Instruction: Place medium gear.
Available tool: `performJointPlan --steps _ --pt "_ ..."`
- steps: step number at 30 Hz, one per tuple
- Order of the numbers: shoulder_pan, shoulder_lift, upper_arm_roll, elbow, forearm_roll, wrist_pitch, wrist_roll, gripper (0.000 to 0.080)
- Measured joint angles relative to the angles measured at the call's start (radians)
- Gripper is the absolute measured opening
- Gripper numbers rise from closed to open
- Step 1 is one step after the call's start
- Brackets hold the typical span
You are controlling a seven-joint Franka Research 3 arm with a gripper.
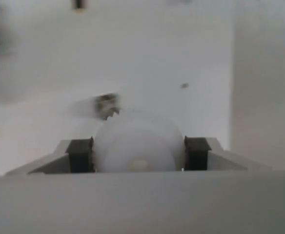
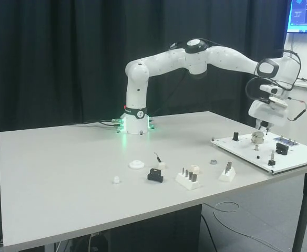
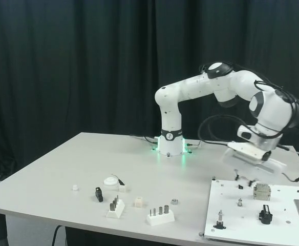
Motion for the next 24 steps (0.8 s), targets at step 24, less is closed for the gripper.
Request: performJointPlan --steps 24 --pt "0.017 -0.013 -0.048 -0.325 -0.048 -0.004 -0.339 0.0397"
